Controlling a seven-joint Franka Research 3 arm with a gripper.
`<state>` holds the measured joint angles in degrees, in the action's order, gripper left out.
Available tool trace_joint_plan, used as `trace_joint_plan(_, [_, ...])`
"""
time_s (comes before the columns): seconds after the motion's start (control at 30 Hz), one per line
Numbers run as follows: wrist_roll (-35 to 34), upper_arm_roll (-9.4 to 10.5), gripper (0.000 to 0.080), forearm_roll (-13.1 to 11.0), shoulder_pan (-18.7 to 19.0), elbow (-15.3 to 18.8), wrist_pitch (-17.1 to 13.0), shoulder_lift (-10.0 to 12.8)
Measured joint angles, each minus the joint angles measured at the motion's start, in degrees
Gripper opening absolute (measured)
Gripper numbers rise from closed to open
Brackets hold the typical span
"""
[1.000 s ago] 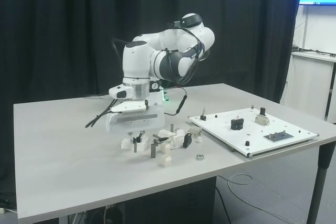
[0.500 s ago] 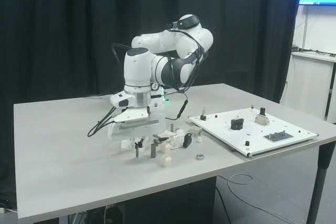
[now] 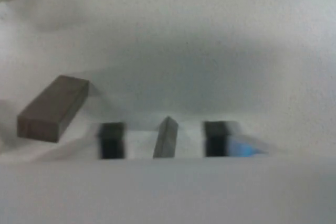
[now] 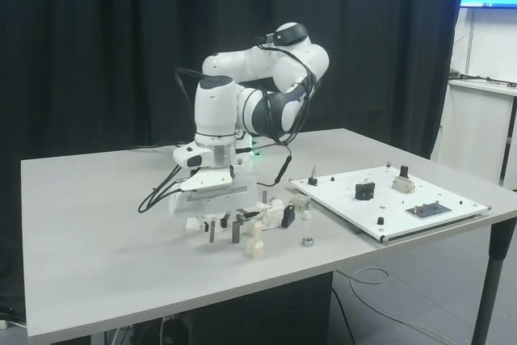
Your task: Place square peg 2.
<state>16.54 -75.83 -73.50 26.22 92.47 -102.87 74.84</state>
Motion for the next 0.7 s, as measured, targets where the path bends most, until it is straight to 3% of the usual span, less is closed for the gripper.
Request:
trace_joint_plan(0.1, [0.0, -0.11, 0.0204, 0.2, 0.2, -0.1, -0.1, 0.0])
trace_joint_plan(0.13, [0.0, -0.18, 0.0546, 0.3, 0.3, -0.1, -0.1, 0.0])
trace_joint_plan(0.33, [0.0, -1.01, 0.0546, 1.7, 0.9, -0.1, -0.1, 0.0])
trace_joint_plan(0.37, [-0.1, -1.23, 0.0743, 1.9, 1.0, -0.1, -0.1, 0.0])
trace_joint_plan(0.47, [-0.2, -2.1, 0.0743, 2.6, 1.4, -0.1, 0.2, 0.0])
trace_joint_plan(0.5, [-0.2, -2.42, 0.079, 2.8, 1.6, 0.0, 0.4, 0.0])
trace_joint_plan(0.7, [-0.3, -4.79, 0.079, 3.9, 2.3, 0.0, 2.5, 0.0])
